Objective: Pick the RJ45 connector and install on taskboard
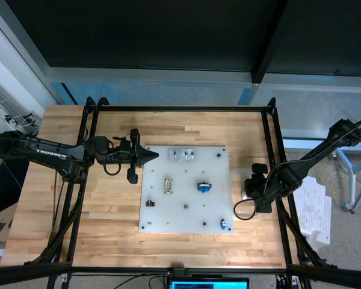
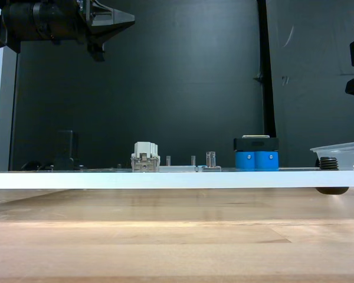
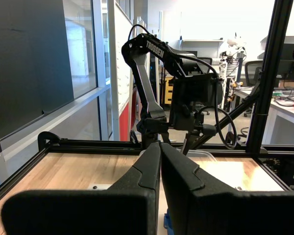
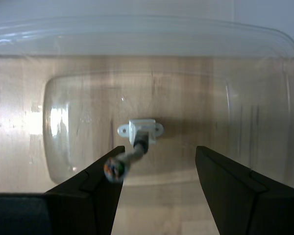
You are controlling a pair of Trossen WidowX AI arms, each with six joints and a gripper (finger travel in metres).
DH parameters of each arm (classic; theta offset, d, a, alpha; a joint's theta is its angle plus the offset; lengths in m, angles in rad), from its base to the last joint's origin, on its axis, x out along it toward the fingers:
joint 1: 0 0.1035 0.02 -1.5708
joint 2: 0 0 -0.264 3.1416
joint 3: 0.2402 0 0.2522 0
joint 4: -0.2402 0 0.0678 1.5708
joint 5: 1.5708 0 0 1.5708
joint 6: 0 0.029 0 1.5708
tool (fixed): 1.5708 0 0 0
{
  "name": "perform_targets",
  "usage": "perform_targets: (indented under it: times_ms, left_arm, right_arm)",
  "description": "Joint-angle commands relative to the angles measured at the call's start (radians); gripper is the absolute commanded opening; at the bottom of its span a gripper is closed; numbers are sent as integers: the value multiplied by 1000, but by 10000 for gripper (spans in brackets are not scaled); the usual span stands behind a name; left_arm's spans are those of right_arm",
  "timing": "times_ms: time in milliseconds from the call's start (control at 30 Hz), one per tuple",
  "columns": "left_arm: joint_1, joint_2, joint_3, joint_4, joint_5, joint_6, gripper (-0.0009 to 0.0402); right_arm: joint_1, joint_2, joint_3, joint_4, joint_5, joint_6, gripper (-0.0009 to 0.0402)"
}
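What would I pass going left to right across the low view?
Left gripper, raised, jaws shut → cream socket → silver post → blue block → clear tray, with the right gripper above it, jaws open.

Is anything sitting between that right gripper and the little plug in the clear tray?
Nothing visible. The open right gripper hangs over the clear tray, with the RJ45 connector lying bare on its floor below. The left gripper, shut, is far off at the left edge of the taskboard.
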Motion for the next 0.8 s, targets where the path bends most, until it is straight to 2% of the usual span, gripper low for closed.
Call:
perform_targets:
  times_ms: [33,133,267,800]
  left_arm:
    - [0,0,0,1,0,0,0]
    - [0,0,0,1,0,0,0]
    - [0,0,0,0,0,0,0]
    - [0,0,0,0,0,0,0]
  right_arm:
    - [-6,1,-9,21,-6,0,199]
    - [-19,1,-14,36,-12,-18,199]
    - [-40,2,-26,53,-37,-37,199]
    - [-41,35,-40,87,-36,-48,149]
